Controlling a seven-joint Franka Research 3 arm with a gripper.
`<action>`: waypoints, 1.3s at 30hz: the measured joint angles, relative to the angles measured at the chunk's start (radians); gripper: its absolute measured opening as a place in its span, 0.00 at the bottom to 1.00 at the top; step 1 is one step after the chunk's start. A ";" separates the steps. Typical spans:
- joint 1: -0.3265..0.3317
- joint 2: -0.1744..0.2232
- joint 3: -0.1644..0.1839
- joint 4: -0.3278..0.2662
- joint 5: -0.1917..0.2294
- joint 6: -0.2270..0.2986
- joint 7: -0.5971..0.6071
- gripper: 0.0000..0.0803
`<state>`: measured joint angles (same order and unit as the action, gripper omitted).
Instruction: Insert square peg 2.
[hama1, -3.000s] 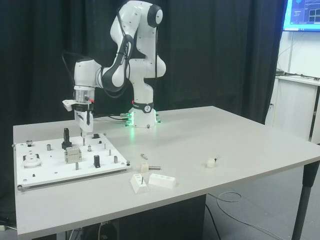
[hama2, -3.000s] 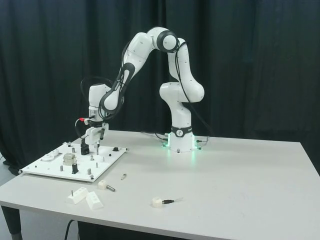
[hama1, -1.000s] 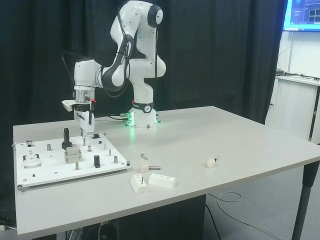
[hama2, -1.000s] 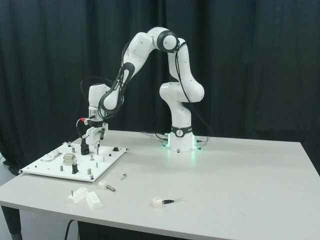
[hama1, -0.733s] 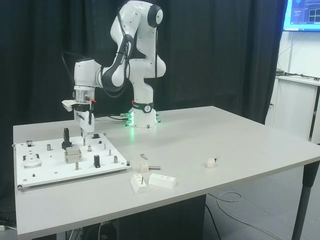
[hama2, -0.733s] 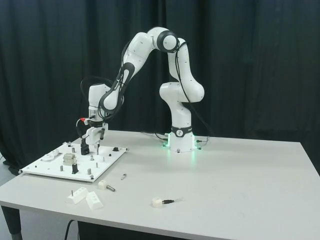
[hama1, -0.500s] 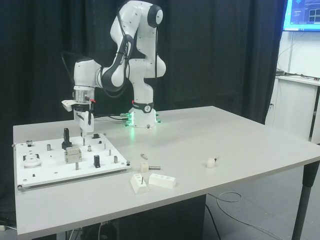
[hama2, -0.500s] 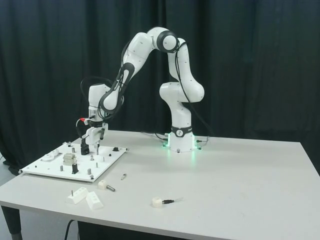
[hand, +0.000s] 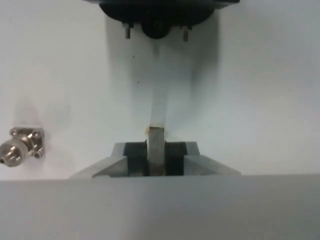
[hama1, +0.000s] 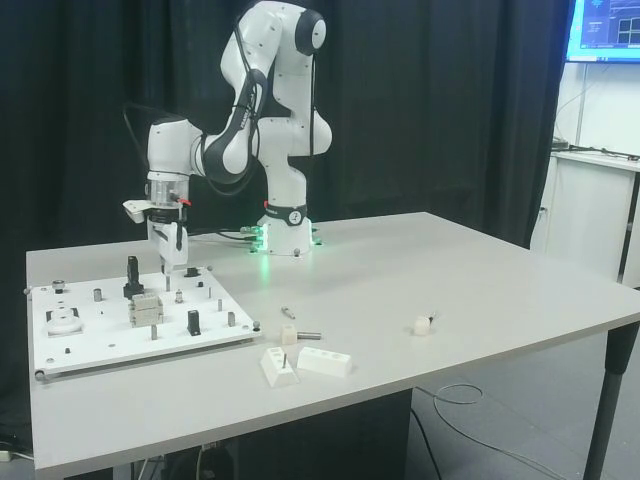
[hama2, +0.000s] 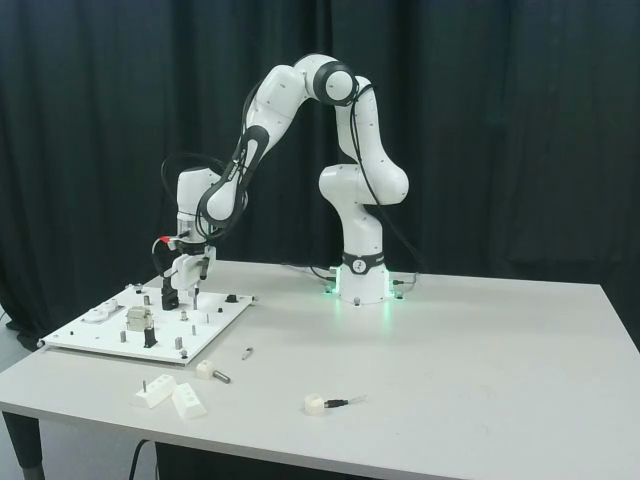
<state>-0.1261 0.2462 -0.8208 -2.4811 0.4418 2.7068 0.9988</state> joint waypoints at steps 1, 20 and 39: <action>0.000 0.000 0.000 0.000 0.000 0.000 -0.003 0.08; 0.000 0.001 0.000 0.001 0.001 0.000 -0.008 0.08; 0.010 -0.008 0.000 0.024 0.000 0.010 0.021 0.37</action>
<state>-0.1159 0.2387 -0.8206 -2.4572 0.4422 2.7172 1.0203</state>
